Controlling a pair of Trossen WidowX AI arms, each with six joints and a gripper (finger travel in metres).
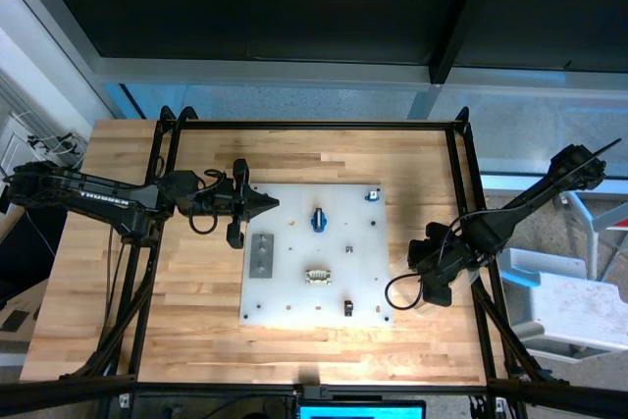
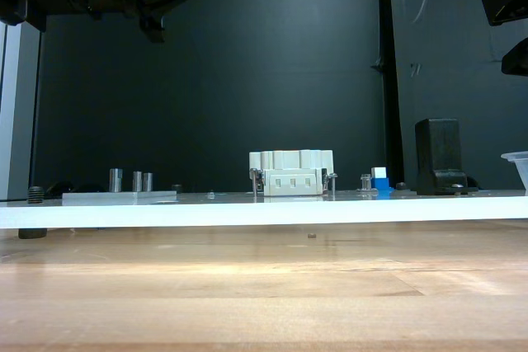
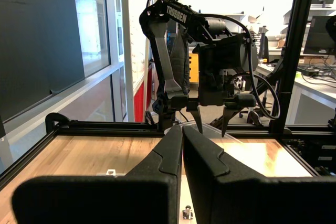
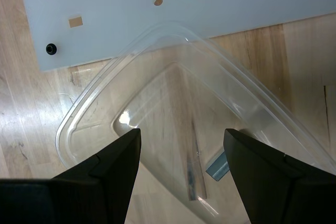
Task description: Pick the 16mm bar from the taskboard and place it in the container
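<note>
We judge the closed, empty left gripper (image 1: 270, 202) nearer the upright 16mm bar (image 2: 115, 179), which stands below it toward the near edge; the right gripper (image 4: 182, 132), fingers spread, hangs over the container (image 4: 173, 93).

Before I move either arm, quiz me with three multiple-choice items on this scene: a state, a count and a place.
1. The left end effector, raised over the taskboard's far-left part, has its fingers:
A spread wide
B shut
C clamped on a sponge

2. Pegs standing on the gray block:
A one
B three
C five

3. The right end effector, fingers open, hangs over:
A the container
B the gray block
C the taskboard's middle

Answers:
1 B: the left wrist view shows the two fingers together.
2 B: the low view shows three upright pegs.
3 A: the right wrist view looks straight down into the clear tub.
</note>
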